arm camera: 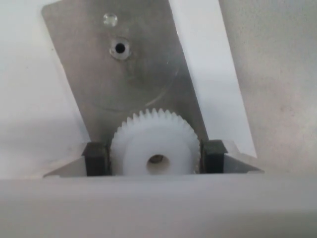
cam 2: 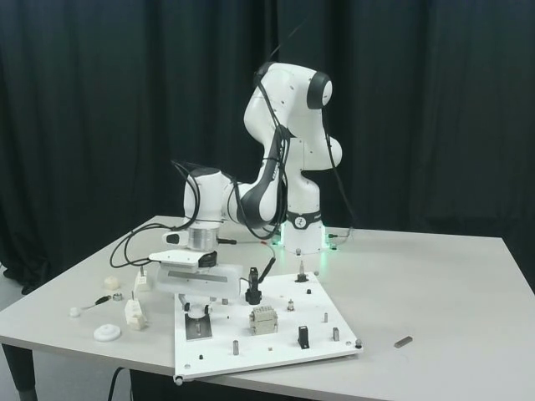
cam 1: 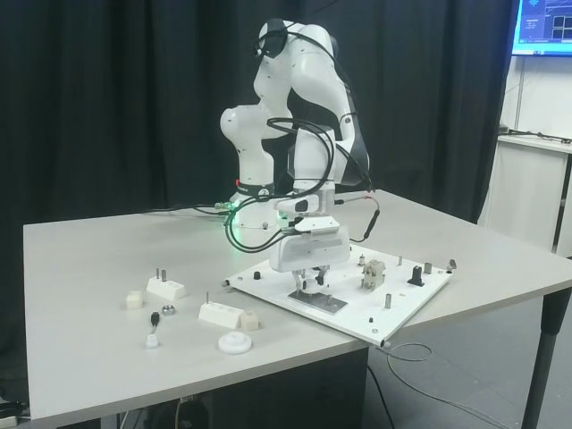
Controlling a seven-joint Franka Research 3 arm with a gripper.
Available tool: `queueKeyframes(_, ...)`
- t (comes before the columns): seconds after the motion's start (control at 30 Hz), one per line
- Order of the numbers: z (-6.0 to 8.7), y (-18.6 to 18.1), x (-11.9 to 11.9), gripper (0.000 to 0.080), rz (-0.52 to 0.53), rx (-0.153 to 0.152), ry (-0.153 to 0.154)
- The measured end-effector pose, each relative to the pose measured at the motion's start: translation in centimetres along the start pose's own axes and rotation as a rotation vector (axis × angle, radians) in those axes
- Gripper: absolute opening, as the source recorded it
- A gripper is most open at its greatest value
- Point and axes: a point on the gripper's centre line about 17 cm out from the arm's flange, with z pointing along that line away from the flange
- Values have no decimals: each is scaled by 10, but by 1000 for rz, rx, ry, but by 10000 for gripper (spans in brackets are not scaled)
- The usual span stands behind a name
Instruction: Insert medium gear.
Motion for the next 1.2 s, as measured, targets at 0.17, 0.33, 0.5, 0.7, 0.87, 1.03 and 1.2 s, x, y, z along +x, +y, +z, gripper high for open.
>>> queueKeyframes(0.17,1,0,0,390,-1,-2,0)
queueKeyframes(0.33,3,0,0,390,-2,-4,0)
queueKeyframes(0.5,5,0,0,390,5,-3,2)
queueKeyframes(0.7,5,0,1,417,1,-5,5)
queueKeyframes(0.87,-1,3,8,417,-20,-10,19)
queueKeyframes(1.03,-13,7,16,781,-22,-15,41)
queueKeyframes(1.2,-27,12,24,781,-25,-16,61)
